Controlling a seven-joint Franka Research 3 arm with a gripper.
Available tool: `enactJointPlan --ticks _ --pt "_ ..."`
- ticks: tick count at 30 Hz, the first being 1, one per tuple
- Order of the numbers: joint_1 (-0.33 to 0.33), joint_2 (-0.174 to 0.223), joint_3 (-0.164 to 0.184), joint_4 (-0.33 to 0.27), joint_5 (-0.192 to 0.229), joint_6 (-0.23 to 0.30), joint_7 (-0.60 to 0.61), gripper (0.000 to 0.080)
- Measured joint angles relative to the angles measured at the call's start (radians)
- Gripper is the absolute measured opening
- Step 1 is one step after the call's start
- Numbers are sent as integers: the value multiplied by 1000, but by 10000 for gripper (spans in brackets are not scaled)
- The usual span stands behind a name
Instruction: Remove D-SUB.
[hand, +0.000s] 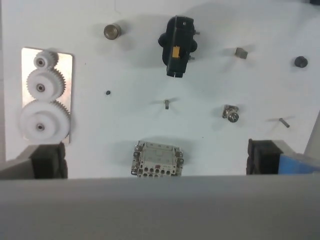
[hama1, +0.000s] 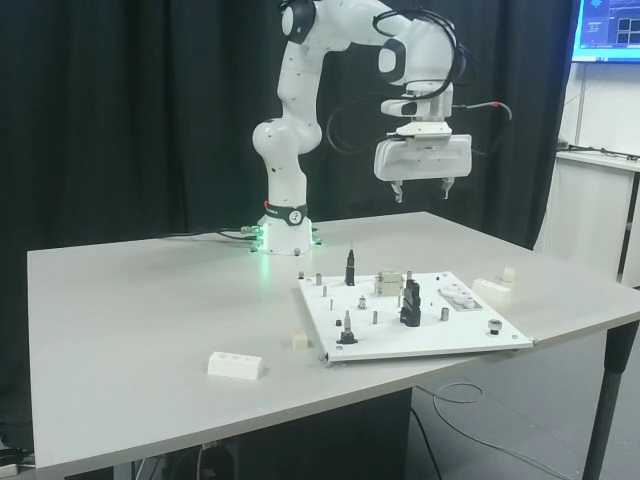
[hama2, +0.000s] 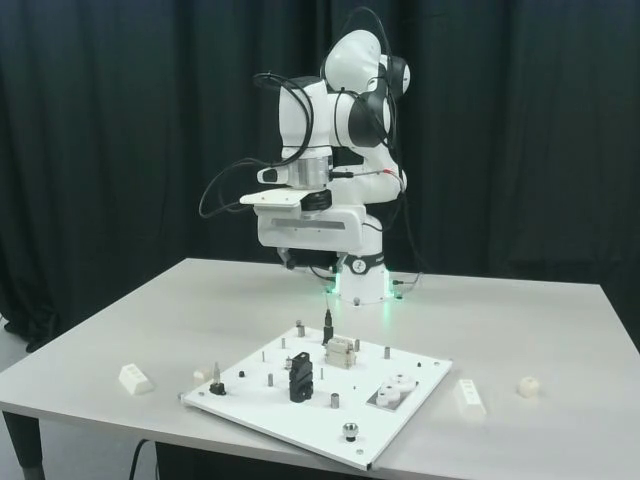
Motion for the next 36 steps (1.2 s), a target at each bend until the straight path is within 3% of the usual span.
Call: enactJointPlan --ticks 18,36 --pt "0 12 -1 0 0 11 5 800" --pt "-20 107 -1 -1 -8 91 -30 800"
